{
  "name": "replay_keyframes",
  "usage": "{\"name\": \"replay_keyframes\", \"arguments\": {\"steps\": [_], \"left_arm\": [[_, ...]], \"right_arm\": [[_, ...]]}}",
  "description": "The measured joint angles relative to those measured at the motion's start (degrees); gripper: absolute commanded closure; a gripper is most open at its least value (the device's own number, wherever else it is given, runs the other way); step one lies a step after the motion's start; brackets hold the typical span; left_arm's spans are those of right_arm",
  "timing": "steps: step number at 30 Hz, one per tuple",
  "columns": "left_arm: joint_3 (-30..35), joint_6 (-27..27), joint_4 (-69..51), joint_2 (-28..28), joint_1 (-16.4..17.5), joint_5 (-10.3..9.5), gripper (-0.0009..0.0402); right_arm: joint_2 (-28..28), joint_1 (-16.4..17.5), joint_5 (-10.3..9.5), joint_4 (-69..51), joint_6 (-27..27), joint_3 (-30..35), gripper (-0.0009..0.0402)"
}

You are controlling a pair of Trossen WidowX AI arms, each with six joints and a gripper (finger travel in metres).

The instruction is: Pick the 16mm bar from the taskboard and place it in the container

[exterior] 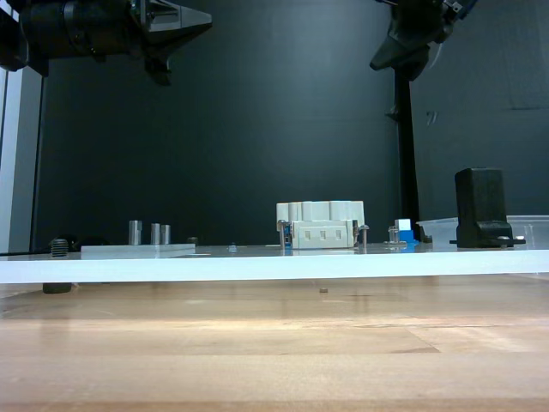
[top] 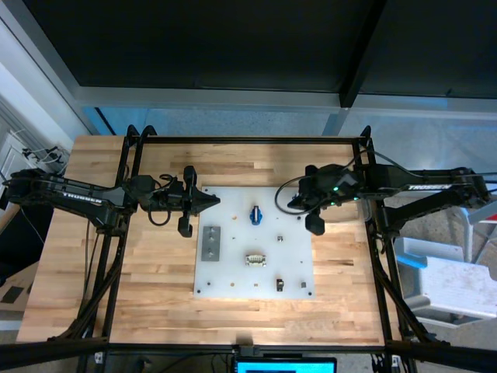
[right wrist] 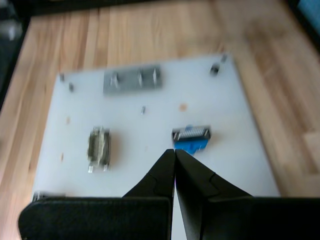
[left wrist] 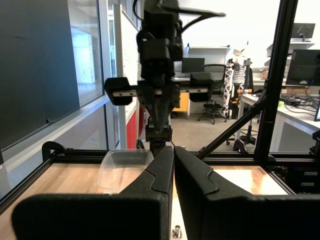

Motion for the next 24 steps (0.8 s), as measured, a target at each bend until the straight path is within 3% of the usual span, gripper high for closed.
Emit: {"name": "replay_keyframes", "arguments": {"steps": [24], "left_arm": [[0.0, 0.0, 0.0, 0.0, 0.0, 0.00, 0.0393]], "right_arm": [[20.7, 11.9, 0.22, -28.9, 6.4, 18.6, 0.0393]]}}
